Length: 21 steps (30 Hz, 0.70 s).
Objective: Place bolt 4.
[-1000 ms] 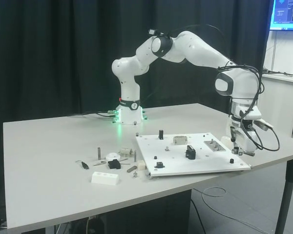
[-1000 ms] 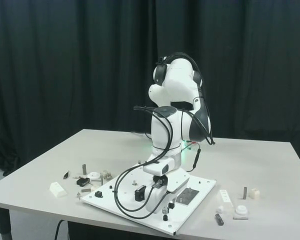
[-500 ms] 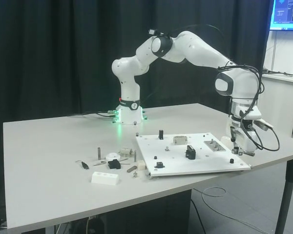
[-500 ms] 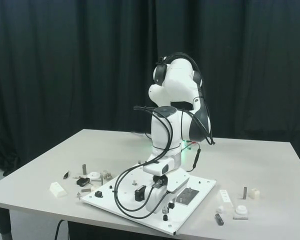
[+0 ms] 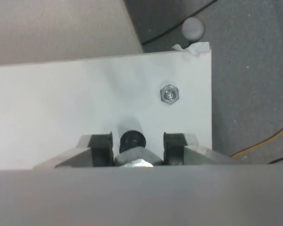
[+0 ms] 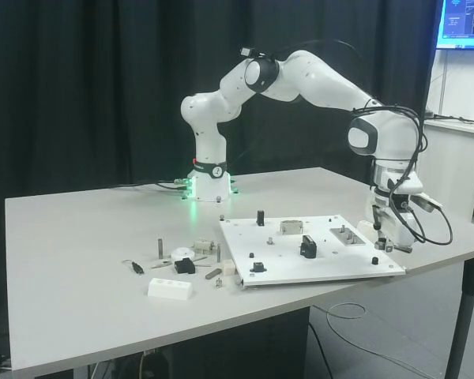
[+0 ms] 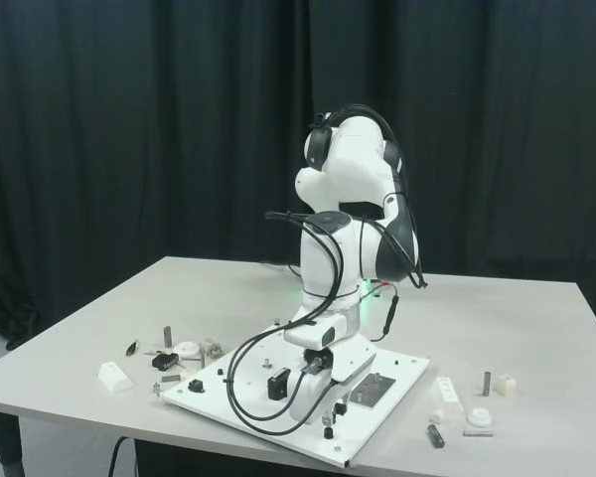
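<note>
Positioned low over the near corner of the white plate (image 5: 75, 103), the gripper (image 5: 137, 147) is being held with its two black fingertips (image 5: 101, 147) parted, a clear gap being left on either side of bolt 4 (image 5: 132, 139). The bolt's black head is being seen standing between the pads without being touched by either of them, and it is resting on the plate, just inside the plate's edge. A hex nut (image 5: 170, 93) is lying flat on the plate near the same corner, a little apart from the bolt. In the first room view the gripper (image 6: 381, 238) is being shown pointing straight down at the plate (image 6: 316, 264), the plate itself being supported by the grey table (image 6: 79, 245). Black fixtures are being carried upright on the plate, among them a black block (image 6: 307, 246) near its middle. Beside the plate a white block (image 6: 171, 288) is lying on the table.
</note>
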Each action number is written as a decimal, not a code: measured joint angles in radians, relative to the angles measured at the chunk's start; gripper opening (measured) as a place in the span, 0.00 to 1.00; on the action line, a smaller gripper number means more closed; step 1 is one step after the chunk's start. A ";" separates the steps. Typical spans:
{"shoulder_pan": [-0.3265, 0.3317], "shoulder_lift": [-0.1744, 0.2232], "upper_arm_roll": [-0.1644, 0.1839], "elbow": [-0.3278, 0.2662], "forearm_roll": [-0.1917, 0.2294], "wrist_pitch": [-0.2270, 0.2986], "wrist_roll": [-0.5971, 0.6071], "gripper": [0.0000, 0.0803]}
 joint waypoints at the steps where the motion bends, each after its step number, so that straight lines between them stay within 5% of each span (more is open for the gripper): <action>1: 0.000 0.000 0.000 0.000 0.000 0.000 0.000 0.28; 21: 0.035 0.001 0.054 -0.004 0.019 -0.014 0.078 0.28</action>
